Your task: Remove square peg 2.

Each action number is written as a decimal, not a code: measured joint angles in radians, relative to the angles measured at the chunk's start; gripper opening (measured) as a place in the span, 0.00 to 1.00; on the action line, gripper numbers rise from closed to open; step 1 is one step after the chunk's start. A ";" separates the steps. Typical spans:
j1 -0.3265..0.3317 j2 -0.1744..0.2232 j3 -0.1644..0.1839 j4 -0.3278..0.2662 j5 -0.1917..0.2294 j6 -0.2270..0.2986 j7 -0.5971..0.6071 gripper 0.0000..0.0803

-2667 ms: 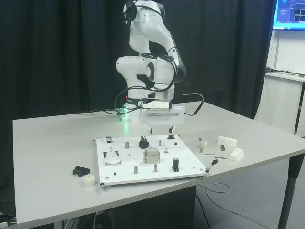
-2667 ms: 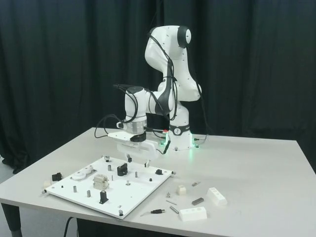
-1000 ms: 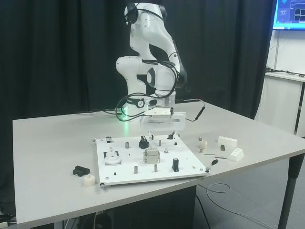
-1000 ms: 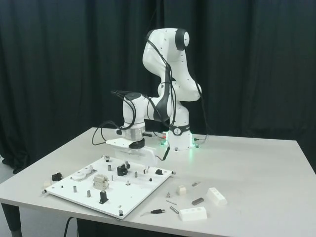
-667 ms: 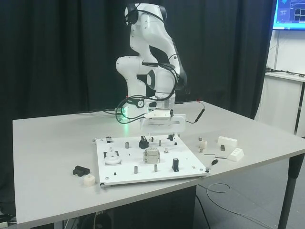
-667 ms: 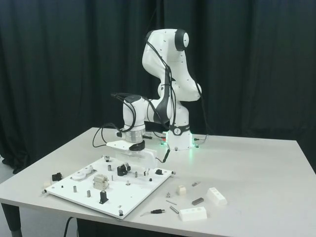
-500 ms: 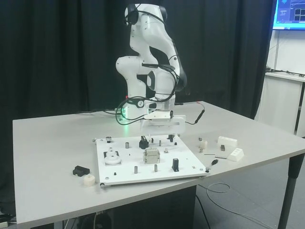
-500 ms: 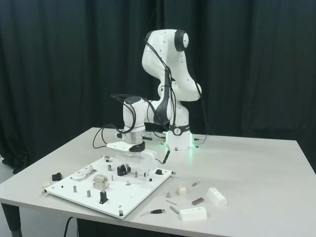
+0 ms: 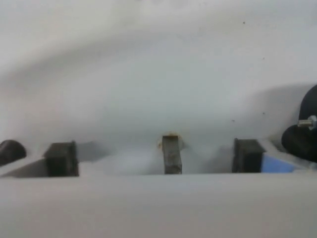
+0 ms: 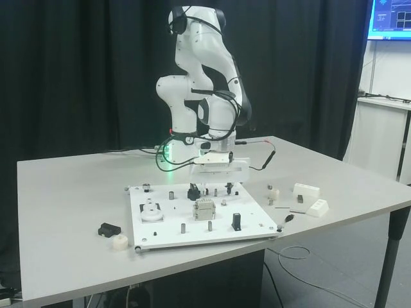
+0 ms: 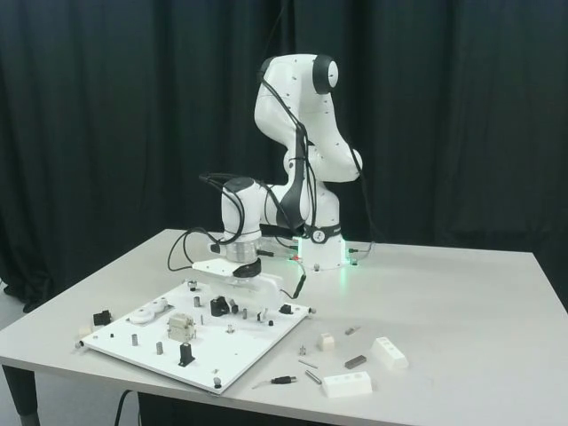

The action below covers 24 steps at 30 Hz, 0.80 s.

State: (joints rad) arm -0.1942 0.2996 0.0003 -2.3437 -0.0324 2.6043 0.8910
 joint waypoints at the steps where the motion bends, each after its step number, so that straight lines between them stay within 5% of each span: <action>1: 0.000 0.001 0.000 0.000 0.000 0.000 0.000 0.99; 2: 0.000 0.002 0.000 0.000 0.000 0.000 0.000 0.83; 10: 0.000 0.008 -0.005 0.000 0.000 0.000 -0.001 0.83; 11: 0.000 0.009 -0.006 0.000 0.000 0.001 -0.001 0.42; 16: 0.000 0.011 -0.008 0.000 0.000 0.001 -0.001 0.42; 17: 0.000 0.011 -0.009 0.000 0.000 0.001 -0.001 0.22; 22: 0.001 0.011 -0.013 0.000 0.000 0.001 -0.003 0.22; 23: 0.001 0.011 -0.013 0.000 0.000 0.001 -0.003 0.08; 24: 0.001 0.011 -0.014 0.000 0.000 0.001 -0.003 0.08</action>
State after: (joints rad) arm -0.1936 0.3108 -0.0133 -2.3434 -0.0326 2.6053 0.8880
